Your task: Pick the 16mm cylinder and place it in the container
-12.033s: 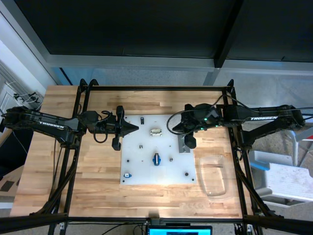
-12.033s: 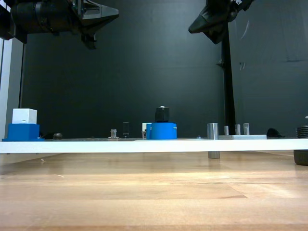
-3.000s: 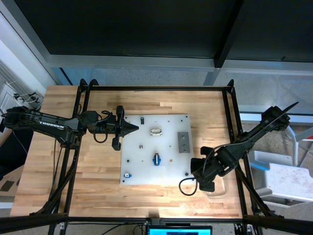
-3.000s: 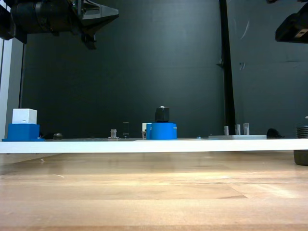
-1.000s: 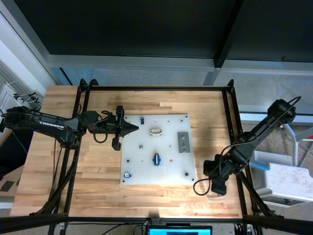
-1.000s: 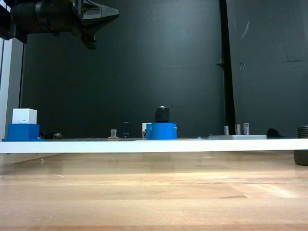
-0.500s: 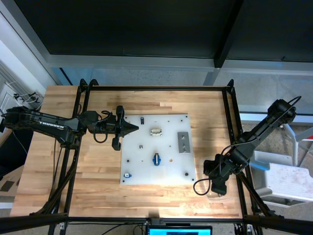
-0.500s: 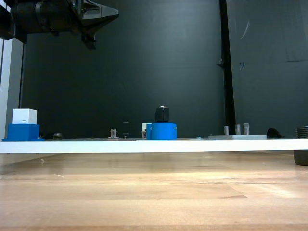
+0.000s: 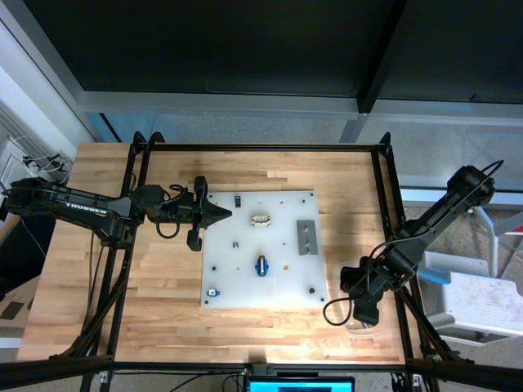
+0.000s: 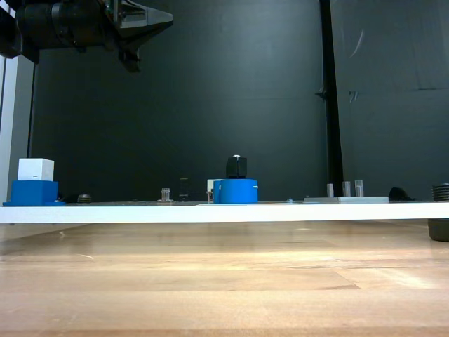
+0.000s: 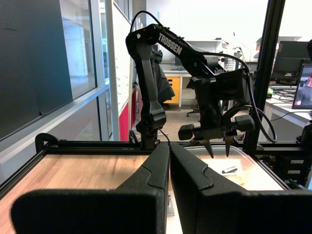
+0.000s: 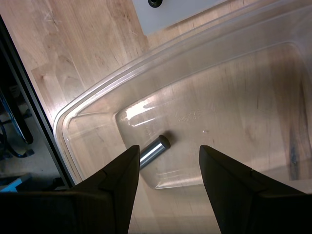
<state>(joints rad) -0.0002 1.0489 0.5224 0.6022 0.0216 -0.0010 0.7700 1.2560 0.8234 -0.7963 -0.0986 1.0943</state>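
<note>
I am holding my left tool (image 9: 222,214) up in the air at the left edge of the white board (image 9: 245,286), pointing inward across it. Its two fingers (image 11: 151,175) are pressing flat against each other with only a thin seam between them, and they are gripping nothing. From worktop height, this tool is hanging well above everything on the board.

The board is lying flat on the wooden worktop (image 9: 163,310). Near its middle a blue part (image 9: 261,266) is standing upright. Toward its right edge a grey metal block (image 9: 306,237) is lying with a few thin pins sticking up from it.

Further right, I am pointing my right tool (image 9: 365,314) downward over the clear tray (image 12: 85,107). The tray is sitting on the worktop just beside the board's near right corner. This tool's fingers are spreading wide apart and carrying nothing.

The peg (image 12: 152,150) is lying on its side on the tray's floor, close to the wall by one rounded corner. It is resting below the spread fingers, nearer to one of them than the other. From my left wrist camera, both fingertips are hanging clear above it, touching neither the peg nor the tray floor.
</note>
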